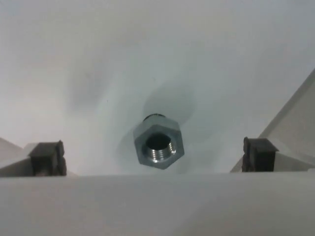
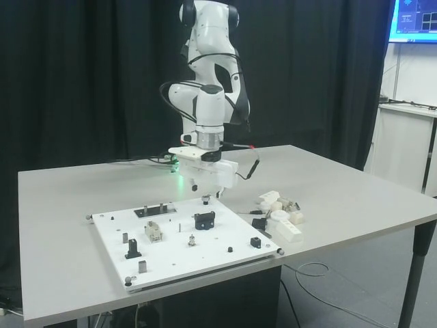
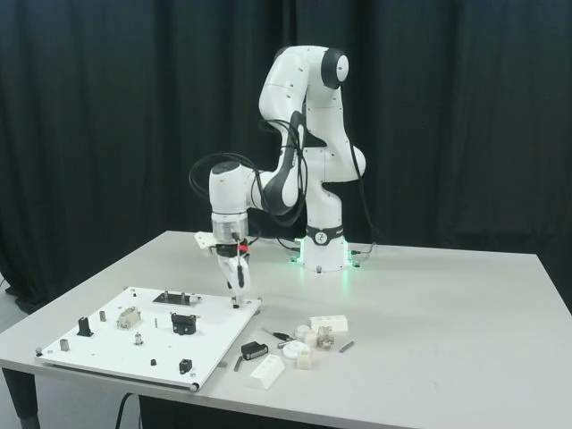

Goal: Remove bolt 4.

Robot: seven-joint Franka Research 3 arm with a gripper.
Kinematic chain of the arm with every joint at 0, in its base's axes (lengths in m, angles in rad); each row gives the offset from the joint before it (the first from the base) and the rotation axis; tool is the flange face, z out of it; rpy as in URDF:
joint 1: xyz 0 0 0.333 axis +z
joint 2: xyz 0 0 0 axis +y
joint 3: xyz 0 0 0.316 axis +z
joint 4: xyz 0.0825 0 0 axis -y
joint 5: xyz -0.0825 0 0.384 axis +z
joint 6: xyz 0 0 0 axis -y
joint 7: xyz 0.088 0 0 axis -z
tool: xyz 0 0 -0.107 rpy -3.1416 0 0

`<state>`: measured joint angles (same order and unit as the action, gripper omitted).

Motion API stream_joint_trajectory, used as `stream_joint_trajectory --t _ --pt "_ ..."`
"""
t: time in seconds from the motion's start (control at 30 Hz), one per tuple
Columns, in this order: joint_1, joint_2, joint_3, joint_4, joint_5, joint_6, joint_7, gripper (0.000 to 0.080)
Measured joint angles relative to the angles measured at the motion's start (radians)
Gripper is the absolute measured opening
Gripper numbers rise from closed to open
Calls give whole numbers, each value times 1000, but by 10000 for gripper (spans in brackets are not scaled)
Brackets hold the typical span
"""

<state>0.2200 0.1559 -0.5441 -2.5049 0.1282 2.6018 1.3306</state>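
White arm [image 3: 304, 116] of rounded segments, black bands at joints, black cables looping alongside, green glow at base [image 3: 322, 259], hand's [image 1: 152, 155] fingertips [image 1: 47, 158] seemingly black-padded

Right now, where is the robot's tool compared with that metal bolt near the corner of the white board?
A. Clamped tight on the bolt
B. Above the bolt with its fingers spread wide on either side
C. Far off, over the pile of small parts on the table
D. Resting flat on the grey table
B: in the wrist view the bolt sits untouched between the fingers of the tool, which are set wide apart above the white board.
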Motion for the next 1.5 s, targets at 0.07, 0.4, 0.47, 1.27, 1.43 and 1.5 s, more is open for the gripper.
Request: stream_joint_trajectory --t 0.07,0.4,0.47,1.27,1.43,1.5 --pt "0 1 0 0 0 0 -2 800" --pt "0 27 0 -2 0 3 -49 800" --pt "0 30 1 -3 0 5 -55 800" --pt "-1 75 7 -11 185 76 -258 800" --pt "-1 89 4 -11 225 83 -313 800" --pt "-1 93 2 -11 236 84 -327 800"
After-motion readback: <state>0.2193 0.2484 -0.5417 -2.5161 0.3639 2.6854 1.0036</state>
